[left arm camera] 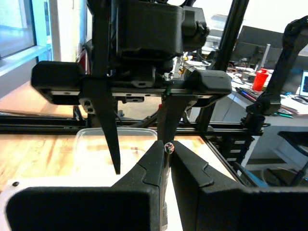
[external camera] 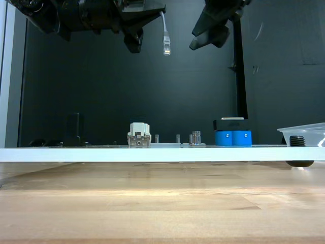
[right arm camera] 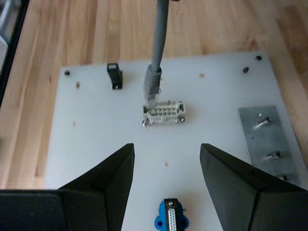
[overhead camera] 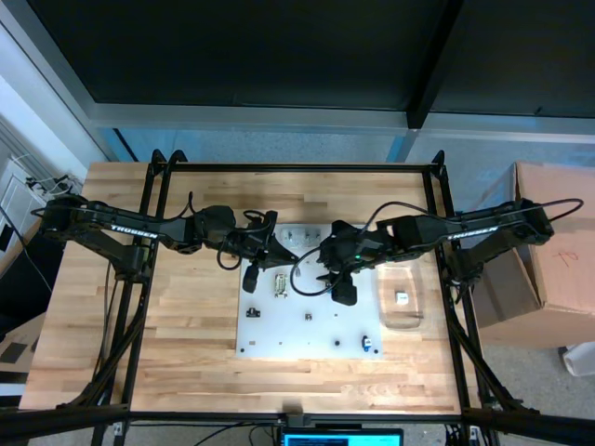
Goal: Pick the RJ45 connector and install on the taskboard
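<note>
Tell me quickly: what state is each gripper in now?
Left gripper: closed, holding the RJ45 connector by its cable, above the taskboard.
Right gripper: open, empty, above the taskboard.

Black jointed arms point(overhead camera: 102, 223), white TROSSEN lettering point(overhead camera: 131, 229)

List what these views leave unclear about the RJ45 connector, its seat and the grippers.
Seat: which fixture on the task board takes the RJ45 connector; too small in the high view, edge-on in the low view.
Left wrist view: the plug is hidden behind the left gripper, shut on its cable.
Low view: the open right gripper is partly cut off by the top edge.
White item in the clear tray: too small to identify.
</note>
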`<control>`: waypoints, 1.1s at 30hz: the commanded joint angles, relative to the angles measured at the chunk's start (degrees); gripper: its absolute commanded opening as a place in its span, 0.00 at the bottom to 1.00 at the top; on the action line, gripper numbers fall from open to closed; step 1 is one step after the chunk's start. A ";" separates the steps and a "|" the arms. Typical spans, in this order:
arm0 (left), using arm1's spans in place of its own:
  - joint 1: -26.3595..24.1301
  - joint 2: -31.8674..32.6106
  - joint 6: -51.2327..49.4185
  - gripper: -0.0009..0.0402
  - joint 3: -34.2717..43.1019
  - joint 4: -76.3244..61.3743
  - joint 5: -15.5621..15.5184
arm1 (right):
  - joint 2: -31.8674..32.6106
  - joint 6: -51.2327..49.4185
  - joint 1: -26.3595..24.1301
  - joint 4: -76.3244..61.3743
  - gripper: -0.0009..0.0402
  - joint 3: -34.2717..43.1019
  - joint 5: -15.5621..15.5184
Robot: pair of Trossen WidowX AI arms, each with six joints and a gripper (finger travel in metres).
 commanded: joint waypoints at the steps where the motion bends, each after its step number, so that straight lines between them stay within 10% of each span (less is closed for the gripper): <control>1: 0.04 0.00 0.02 0.02 0.02 0.15 1.31 | 3.89 -1.14 -0.46 -3.52 0.48 5.77 -2.67; 33: -0.13 0.00 0.07 0.02 0.02 -2.62 7.30 | 16.57 -5.84 -1.11 -4.24 0.33 17.86 -9.68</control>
